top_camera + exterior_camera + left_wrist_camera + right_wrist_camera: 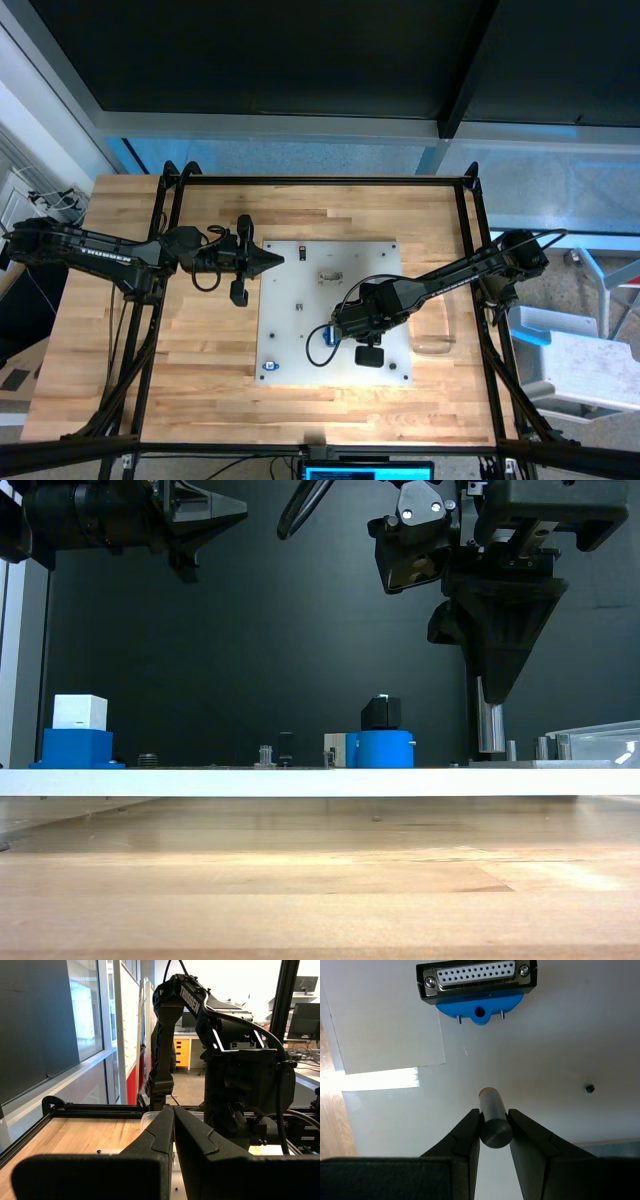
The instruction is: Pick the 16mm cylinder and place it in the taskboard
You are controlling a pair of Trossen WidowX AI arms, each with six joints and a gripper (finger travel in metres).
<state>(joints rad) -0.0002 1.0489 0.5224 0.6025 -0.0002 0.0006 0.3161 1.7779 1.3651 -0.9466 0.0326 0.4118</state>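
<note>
Right tool: fingers clamped on the cylinder, one on each side of its upper part. The cylinder hangs upright below the fingertips, over bare white board.

Finding 1, pick: done. The cylinder is off any surface and carried by the right tool alone.

Finding 2, position: from table height, the cylinder's lower end sits close above the board. Whether it touches the board cannot be told. No receiving hole shows under it, since the cylinder itself covers that spot.

Finding 3, surroundings: a multi-pin connector on a blue mount lies ahead of the tool, well apart from the cylinder. A clear tray sits beside the tool on its outer side, clear of the fingers.

Finding 4, left tool: fingers pressed together, holding nothing. It hangs high over the board's left edge, well apart from the right tool, and looks parked.

Assessment: the task appears more than half done. What is left is the last descent, seating the cylinder in its hole, opening the fingers and lifting away. The cylinder reads as upright, with no tilt that I can see, which should favour a straight entry.

Risk: if the hole is not directly beneath, the cylinder would land on the flat plate and could slip in the grip.
</note>
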